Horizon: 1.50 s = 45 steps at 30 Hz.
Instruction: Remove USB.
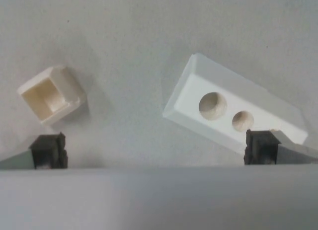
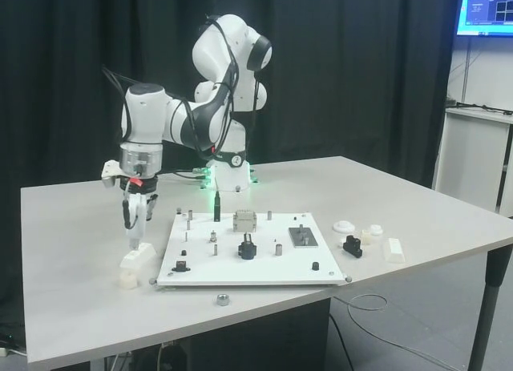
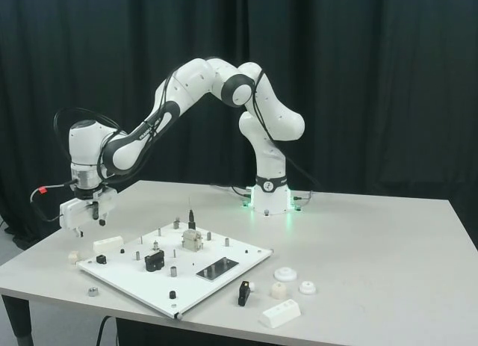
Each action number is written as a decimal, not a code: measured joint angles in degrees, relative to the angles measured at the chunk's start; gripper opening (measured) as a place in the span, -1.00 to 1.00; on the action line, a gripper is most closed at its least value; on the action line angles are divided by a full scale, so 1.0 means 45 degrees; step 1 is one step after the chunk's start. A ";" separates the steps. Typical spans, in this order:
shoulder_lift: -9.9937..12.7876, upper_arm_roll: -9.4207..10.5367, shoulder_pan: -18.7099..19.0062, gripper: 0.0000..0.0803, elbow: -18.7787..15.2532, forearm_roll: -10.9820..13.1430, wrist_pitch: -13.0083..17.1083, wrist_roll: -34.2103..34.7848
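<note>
In the wrist view your gripper (image 1: 154,153) hangs over bare grey worktop (image 1: 129,51) with its fingers (image 1: 48,151) spread wide apart and nothing between them; a small white hollow cube (image 1: 51,93) lies off one fingertip and a white block with two round holes (image 1: 233,108) sits close by the other. Reading the first room view from left to right, you have the arm's wrist over those two white pieces at the worktop's left side, just off the edge of the white task board (image 2: 248,255), and then the board itself with its pegs, sockets and a thin black upright plug (image 2: 216,207) near its back edge, which may be the USB, though I cannot tell for sure. As I judge it, the removal is not yet begun: you hold nothing and you stand clear of the board, so the reach, the grasp and the pull out all remain.
</note>
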 joint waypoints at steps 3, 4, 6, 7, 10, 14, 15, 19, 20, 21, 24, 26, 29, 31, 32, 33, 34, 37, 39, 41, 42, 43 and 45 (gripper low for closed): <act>0.0000 -0.0033 -0.0008 0.99 0.0013 0.0000 0.0000 -0.0101; 0.0000 -0.0045 -0.0009 0.99 0.0019 0.0000 0.0000 -0.0132; 0.0000 -0.0065 -0.0010 0.99 0.0034 0.0000 0.0000 -0.0176; -0.0001 -0.0073 -0.0010 0.99 0.0042 0.0000 0.0000 -0.0194; -0.0007 -0.0090 -0.0010 0.99 0.0066 0.0000 0.0000 -0.0229; -0.0027 -0.0102 -0.0009 0.99 0.0084 0.0000 -0.0001 -0.0282; -0.0035 -0.0103 -0.0009 0.99 0.0084 0.0000 -0.0001 -0.0294; -0.0064 -0.0112 -0.0007 0.99 0.0084 -0.0001 -0.0018 -0.0335; -0.0071 -0.0115 -0.0006 0.99 0.0084 -0.0001 -0.0025 -0.0343; -0.0079 -0.0116 -0.0004 0.99 0.0084 -0.0001 -0.0033 -0.0355; -0.0113 -0.0118 -0.0004 0.99 0.0083 -0.0001 -0.0074 -0.0411; -0.0143 -0.0118 -0.0003 0.99 0.0083 -0.0001 -0.0118 -0.0475; -0.0183 -0.0118 -0.0003 0.99 0.0082 -0.0001 -0.0202 -0.0607; -0.0208 -0.0118 0.0000 0.99 0.0080 -0.0001 -0.0282 -0.0722; -0.0219 -0.0119 0.0004 0.99 0.0078 -0.0002 -0.0325 -0.0798; -0.0229 -0.0119 0.0010 0.99 0.0076 -0.0002 -0.0376 -0.0887; -0.0238 -0.0119 0.0019 0.99 0.0076 -0.0002 -0.0448 -0.1005; -0.0273 -0.0117 0.0068 0.99 0.0068 -0.0001 -0.0734 -0.1521; -0.0306 -0.0107 0.0118 0.99 0.0049 -0.0001 -0.0948 -0.1884; -0.0344 -0.0097 0.0187 0.99 0.0031 0.0000 -0.1198 -0.2277; -0.0362 -0.0089 0.0229 0.99 0.0023 0.0000 -0.1325 -0.2494; -0.0380 -0.0080 0.0275 0.99 0.0016 0.0007 -0.1440 -0.2717; -0.0418 -0.0070 0.0393 0.99 0.0004 0.0014 -0.1684 -0.3251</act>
